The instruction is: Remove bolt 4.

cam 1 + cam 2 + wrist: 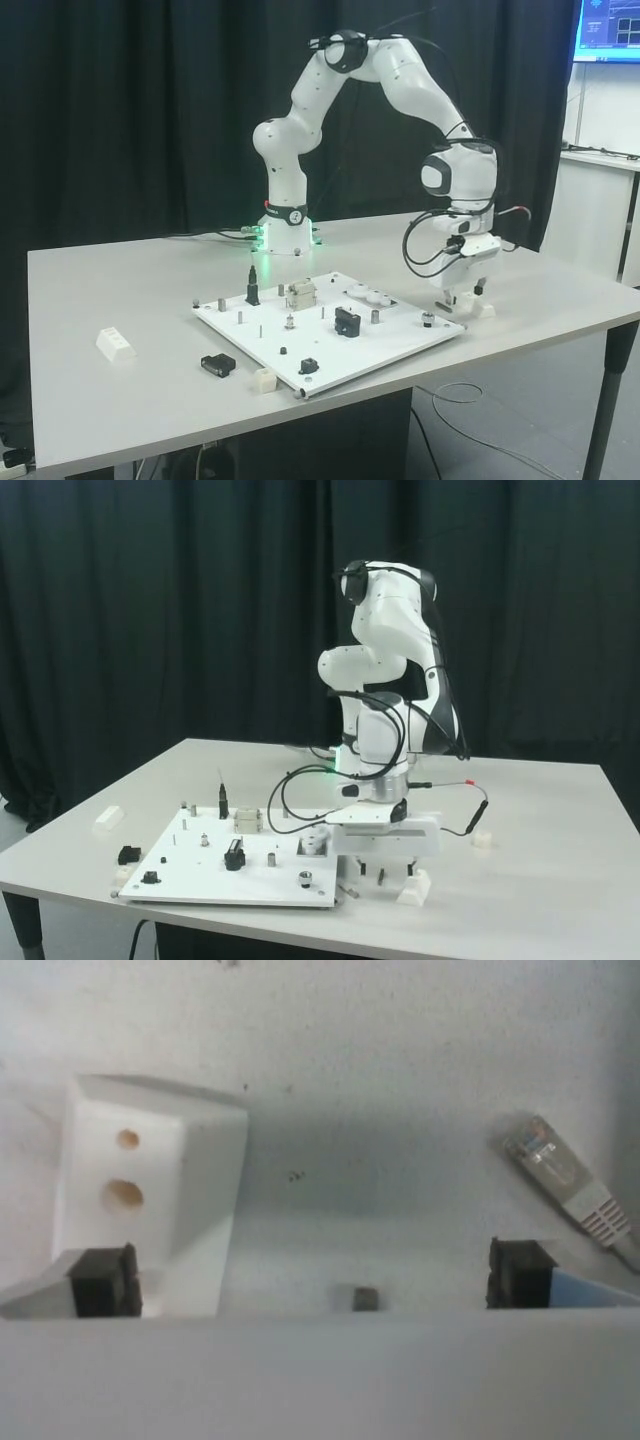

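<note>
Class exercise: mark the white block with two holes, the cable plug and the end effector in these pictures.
white block (150,1200), wrist view, on its face with the two holes.
cable plug (548,1163), wrist view, on its clear tip.
end effector (312,1280), wrist view, midway between the black fingertips.

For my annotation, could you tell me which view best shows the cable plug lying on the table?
The wrist view: the cable plug lies close, unobstructed, beside the open hand. Neither room view lets me make it out.

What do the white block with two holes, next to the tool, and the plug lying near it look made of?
The white block looks like matte moulded or printed plastic: uniform white, rounded edges, no shine. The plug seems clear glossy plastic, its insides showing through, with a ribbed grey boot that may be soft plastic or rubber.
</note>
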{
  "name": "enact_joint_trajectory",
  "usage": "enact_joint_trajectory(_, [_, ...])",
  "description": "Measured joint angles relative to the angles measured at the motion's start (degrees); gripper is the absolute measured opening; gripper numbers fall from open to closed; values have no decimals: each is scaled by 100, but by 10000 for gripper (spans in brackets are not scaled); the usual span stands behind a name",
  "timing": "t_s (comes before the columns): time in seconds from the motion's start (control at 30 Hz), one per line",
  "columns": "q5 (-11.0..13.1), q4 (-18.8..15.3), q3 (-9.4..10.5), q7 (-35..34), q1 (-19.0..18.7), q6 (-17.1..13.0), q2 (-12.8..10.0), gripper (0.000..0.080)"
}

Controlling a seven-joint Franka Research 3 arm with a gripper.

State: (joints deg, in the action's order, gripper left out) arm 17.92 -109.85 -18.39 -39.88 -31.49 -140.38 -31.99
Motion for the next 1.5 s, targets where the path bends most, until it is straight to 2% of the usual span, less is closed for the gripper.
enact_joint_trajectory(0.13, [-1, 31, 0, 0, 0, 44, 42, 669])
enact_joint_trajectory(0.17, [-1, 41, 0, 0, 0, 54, 52, 793])
enact_joint_trajectory(0.87, [-60, 200, -14, 0, -1, 322, 238, 800])
enact_joint_trajectory(1.5, [-113, 416, -130, -15, -2, 478, 291, 800])
